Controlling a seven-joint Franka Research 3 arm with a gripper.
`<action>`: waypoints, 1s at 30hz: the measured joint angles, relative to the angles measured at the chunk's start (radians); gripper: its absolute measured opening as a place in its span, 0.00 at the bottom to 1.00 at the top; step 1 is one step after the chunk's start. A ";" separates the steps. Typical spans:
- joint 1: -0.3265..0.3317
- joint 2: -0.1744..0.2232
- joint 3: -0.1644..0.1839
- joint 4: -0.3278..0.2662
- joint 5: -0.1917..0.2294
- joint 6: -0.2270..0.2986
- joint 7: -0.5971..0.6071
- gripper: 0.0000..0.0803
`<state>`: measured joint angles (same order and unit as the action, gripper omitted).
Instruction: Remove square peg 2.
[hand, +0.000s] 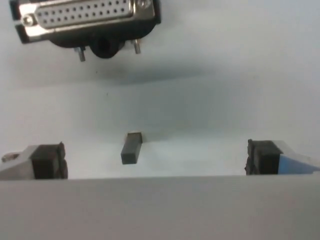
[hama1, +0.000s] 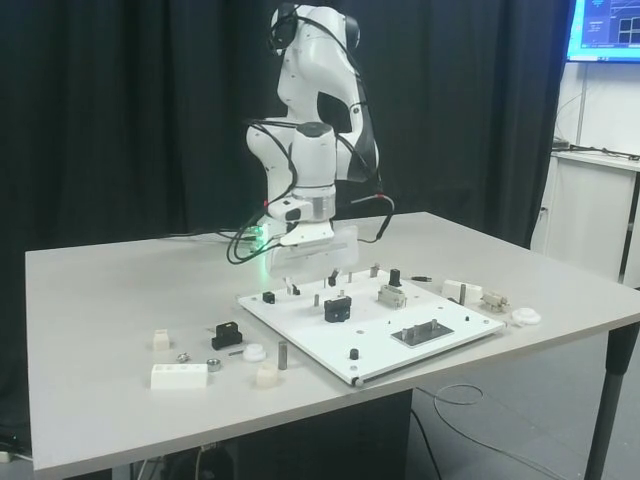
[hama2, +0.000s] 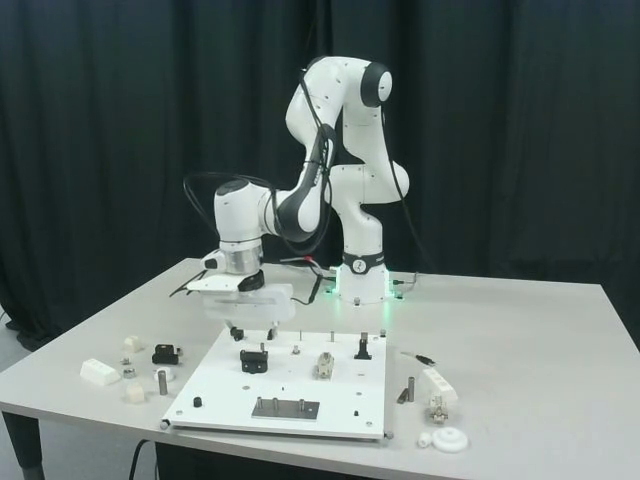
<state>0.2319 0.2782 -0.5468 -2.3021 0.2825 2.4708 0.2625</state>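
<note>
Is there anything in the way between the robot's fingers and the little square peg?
Nothing visible is. In the wrist view the square peg stands on the white board, with open space between the gripper fingers, which are spread wide on either side.

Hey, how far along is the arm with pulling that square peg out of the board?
Nothing looks done yet: the square peg still stands in the white board. In hand: the hand is open above it, its fingers on either side and apart from the peg. Left: lower, close on the peg, and lift it out.
</note>
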 joint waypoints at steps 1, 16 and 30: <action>0.002 0.000 0.000 -0.007 0.000 0.009 0.000 1.00; 0.022 0.000 0.004 -0.078 0.011 0.103 0.002 1.00; 0.028 0.006 0.011 -0.101 0.041 0.139 0.004 1.00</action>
<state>0.2600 0.2843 -0.5356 -2.4028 0.3230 2.6098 0.2660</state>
